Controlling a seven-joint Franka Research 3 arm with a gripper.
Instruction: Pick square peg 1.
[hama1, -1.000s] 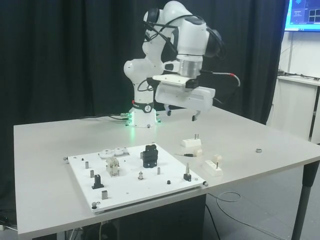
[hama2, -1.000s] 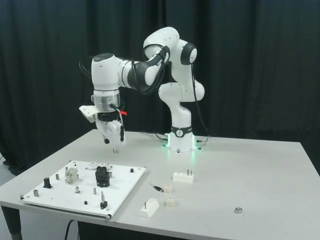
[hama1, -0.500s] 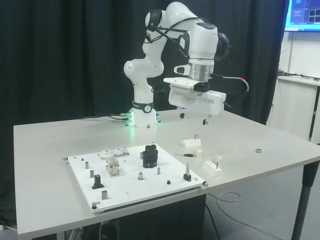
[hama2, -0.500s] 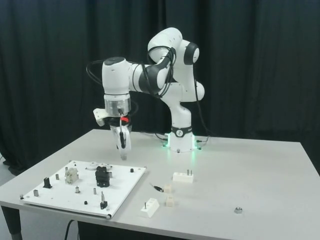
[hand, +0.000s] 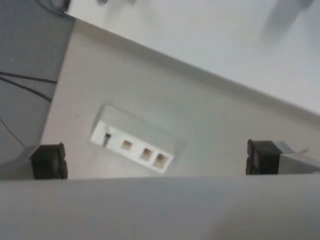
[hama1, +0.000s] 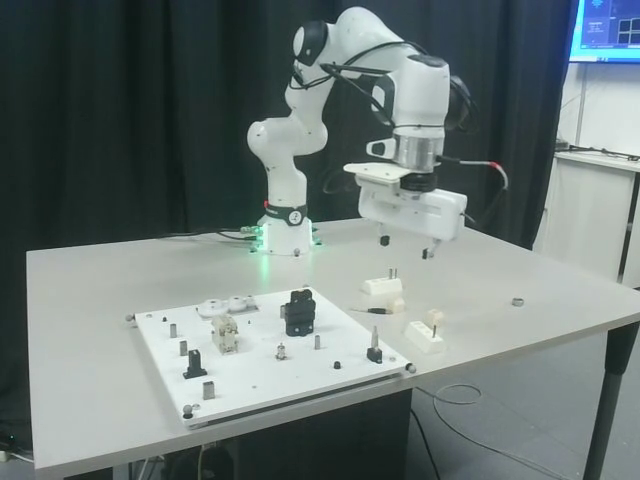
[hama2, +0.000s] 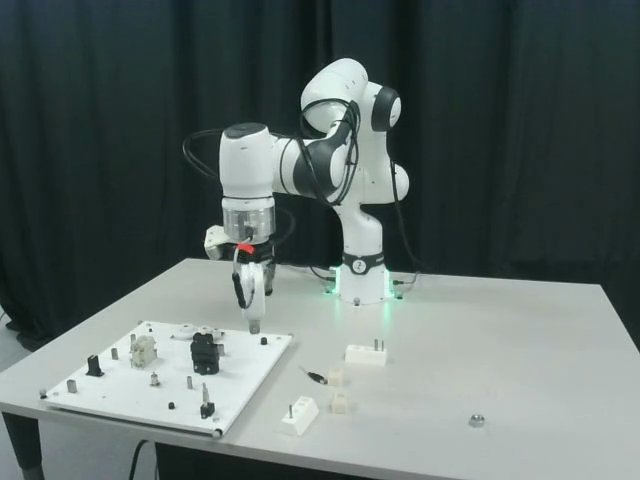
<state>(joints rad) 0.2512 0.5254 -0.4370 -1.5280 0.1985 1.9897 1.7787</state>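
At the near edge of the grey tabletop (hama1: 90, 300) lies a white board (hama1: 300, 385) carrying small fixtures. Just beyond its corner stands a small white block (hama1: 425, 337) holding one thin pin. Behind that sits a longer white holder (hama1: 380, 287), apart from the board.

The wrist view shows this holder with three vacant square sockets and one short black peg (hand: 106, 139) standing in the end socket. This is probably square peg 1, though no marking confirms it.

Above the holder hangs the end effector (hama1: 405, 247), released, with its fingers spread wide and nothing between them. It is well clear of the peg.

Judged from its look, the peg is rigid, light and smooth-sided. Grip it on two opposite flat faces, on the part that stands proud of the socket. Lift straight up to avoid jamming or dragging the loose holder.

Farthest back, the arm's base (hama1: 285, 225) is bolted down.
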